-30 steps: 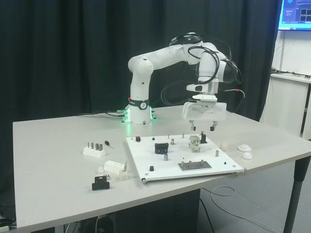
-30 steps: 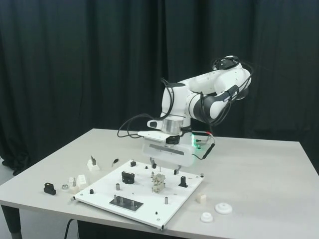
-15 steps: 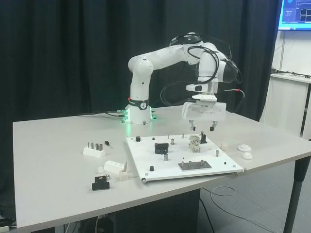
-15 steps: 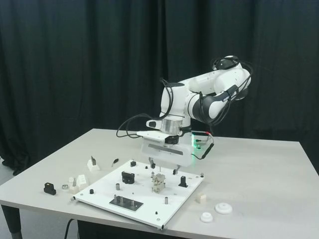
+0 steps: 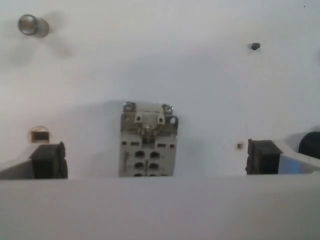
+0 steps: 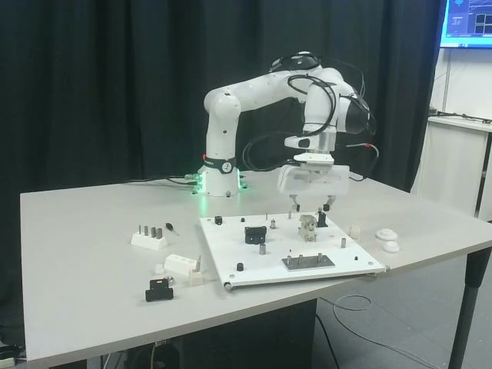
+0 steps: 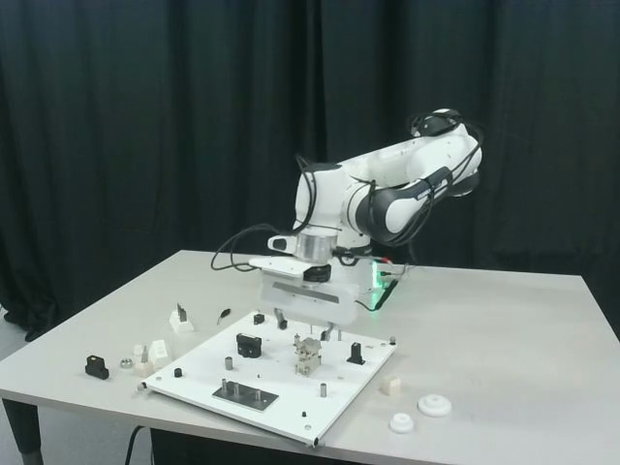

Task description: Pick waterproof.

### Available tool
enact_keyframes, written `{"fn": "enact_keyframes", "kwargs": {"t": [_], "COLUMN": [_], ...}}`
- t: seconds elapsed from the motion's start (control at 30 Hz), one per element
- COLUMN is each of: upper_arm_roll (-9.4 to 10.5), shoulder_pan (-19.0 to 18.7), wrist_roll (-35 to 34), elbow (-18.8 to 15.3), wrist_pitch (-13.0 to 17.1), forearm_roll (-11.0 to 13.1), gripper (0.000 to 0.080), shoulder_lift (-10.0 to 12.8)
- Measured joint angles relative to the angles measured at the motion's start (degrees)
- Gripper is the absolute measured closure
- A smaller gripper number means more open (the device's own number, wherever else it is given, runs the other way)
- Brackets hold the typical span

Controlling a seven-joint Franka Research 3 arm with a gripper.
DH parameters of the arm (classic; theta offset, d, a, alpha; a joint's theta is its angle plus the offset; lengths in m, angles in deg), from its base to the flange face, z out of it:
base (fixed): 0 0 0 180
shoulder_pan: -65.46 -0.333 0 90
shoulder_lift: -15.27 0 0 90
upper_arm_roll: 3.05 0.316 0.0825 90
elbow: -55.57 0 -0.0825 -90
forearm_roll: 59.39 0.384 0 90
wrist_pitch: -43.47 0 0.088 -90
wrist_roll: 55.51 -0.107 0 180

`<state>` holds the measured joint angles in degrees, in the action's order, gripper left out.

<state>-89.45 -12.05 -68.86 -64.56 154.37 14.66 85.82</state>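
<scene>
Approach step: gripper [image 5: 154,160] wide open, empty, above waterproof connector [image 5: 148,140] at board's [image 6: 231,246] twelve o'clock; you descend, close next.

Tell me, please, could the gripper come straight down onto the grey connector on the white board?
Probably yes: the gripper hangs open above the connector, which sits between its jaws with nothing over it.
</scene>
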Motion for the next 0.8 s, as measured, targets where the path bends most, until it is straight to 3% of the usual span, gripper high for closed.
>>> {"fn": "enact_keyframes", "kwargs": {"t": [0.27,0.8], "upper_arm_roll": [1.58,2.47], "shoulder_pan": [2.2,2.6], "wrist_roll": [2.4,2.4], "elbow": [0.6,1.3], "wrist_pitch": [-1.0,-4.8], "forearm_roll": [2.1,2.2], "gripper": [0.0003,0.0003], "shoulder_lift": [0.0,0.2]}}
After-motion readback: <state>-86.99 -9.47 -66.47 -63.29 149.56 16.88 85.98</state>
